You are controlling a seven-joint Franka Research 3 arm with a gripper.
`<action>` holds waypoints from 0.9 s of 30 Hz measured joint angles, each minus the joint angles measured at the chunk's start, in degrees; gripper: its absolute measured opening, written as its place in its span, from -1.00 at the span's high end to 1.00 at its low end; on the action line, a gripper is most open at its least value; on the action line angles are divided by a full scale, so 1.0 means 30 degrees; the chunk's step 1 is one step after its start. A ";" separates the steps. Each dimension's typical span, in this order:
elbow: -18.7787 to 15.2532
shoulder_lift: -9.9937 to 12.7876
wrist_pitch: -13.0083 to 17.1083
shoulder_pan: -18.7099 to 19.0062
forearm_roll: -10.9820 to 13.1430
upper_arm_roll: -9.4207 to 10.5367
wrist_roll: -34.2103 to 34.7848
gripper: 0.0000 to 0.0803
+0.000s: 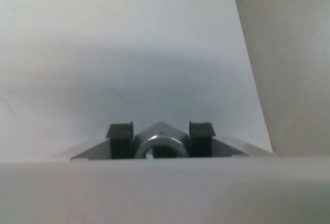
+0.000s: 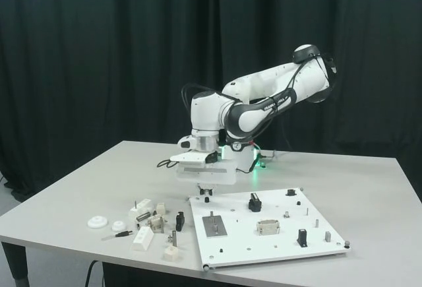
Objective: Place bolt 4.
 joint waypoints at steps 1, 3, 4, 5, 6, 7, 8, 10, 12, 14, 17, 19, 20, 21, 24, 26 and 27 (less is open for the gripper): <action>0.0000 0.0000 -0.0051 0.0000 -0.0066 -0.0049 0.0000 0.43; 0.0000 0.0000 -0.0188 0.0000 -0.0199 -0.0154 0.0000 0.43; 0.0000 0.0000 -0.0254 0.0000 -0.0264 -0.0203 0.0000 0.43; 0.0000 0.0000 -0.0307 0.0000 -0.0329 -0.0249 0.0000 0.43; 0.0000 0.0000 -0.0352 0.0000 -0.0388 -0.0296 0.0000 0.43; 0.0000 0.0000 -0.0402 0.0000 -0.0458 -0.0352 0.0000 0.43; 0.0000 0.0000 -0.0449 0.0000 -0.0509 -0.0401 0.0000 0.43; -0.0001 0.0000 -0.0546 0.0000 -0.0568 -0.0485 0.0000 0.43; -0.0001 0.0000 -0.0640 0.0000 -0.0594 -0.0567 0.0000 0.43; -0.0001 0.0000 -0.0704 0.0000 -0.0619 -0.0640 0.0000 0.43; -0.0001 0.0000 -0.0766 0.0001 -0.0678 -0.0716 0.0002 0.43; -0.0001 0.0000 -0.0818 0.0004 -0.0708 -0.0765 0.0007 0.43; -0.0001 0.0001 -0.0852 0.0007 -0.0719 -0.0793 0.0008 0.43; -0.0001 0.0001 -0.0892 0.0010 -0.0730 -0.0824 0.0010 0.43; -0.0001 0.0001 -0.0989 0.0021 -0.0772 -0.0911 0.0012 0.43; -0.0001 0.0001 -0.1016 0.0027 -0.0797 -0.0946 0.0021 0.43; -0.0001 0.0001 -0.1023 0.0029 -0.0805 -0.0959 0.0025 0.43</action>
